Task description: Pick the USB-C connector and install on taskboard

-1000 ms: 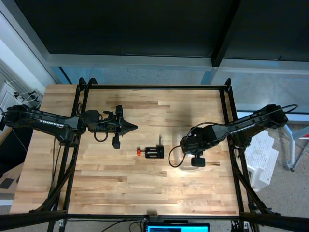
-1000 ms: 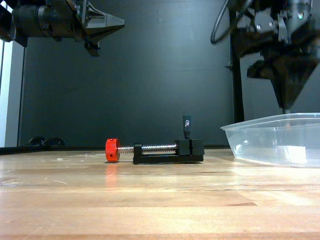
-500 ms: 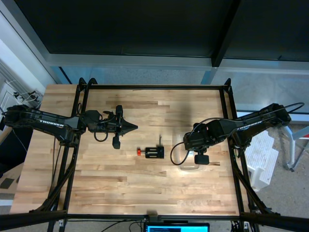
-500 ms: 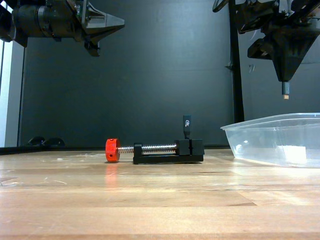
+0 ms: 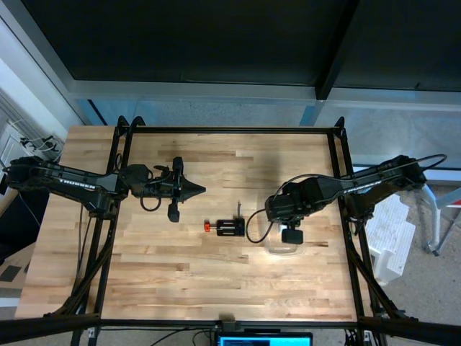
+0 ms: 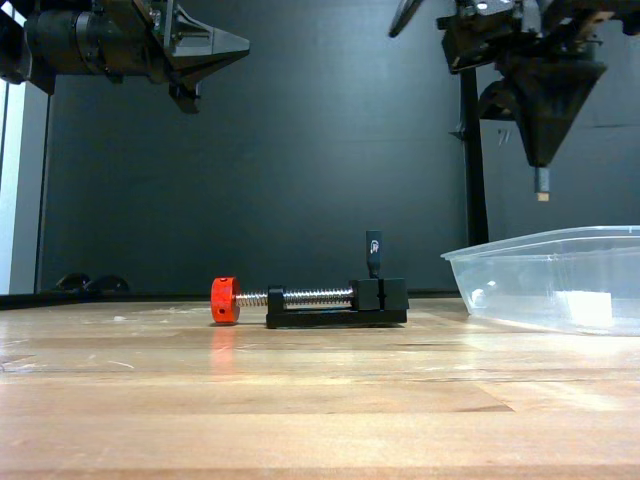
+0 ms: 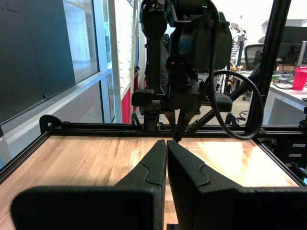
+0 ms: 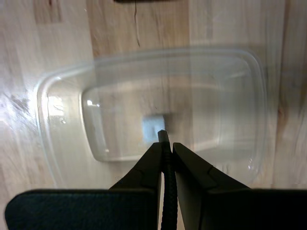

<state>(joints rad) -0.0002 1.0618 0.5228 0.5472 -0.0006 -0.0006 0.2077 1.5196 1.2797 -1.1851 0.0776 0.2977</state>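
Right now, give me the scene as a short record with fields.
Left hand: shut, empty, held high at the table's left.
Right hand: shut on the USB-C connector, raised above the clear tray.
USB-C connector: pointing downward, above the tray rim.
Taskboard: on the table between the arms, nothing touching it.
Clear tray: holds a small white square.

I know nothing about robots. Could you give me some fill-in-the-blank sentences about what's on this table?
The right end effector holds the slim plug ___ the clear tray.
The left end effector, high at the left, holds ___.
The square bit in the tray is coloured ___.
Missing words: above; nothing; white.
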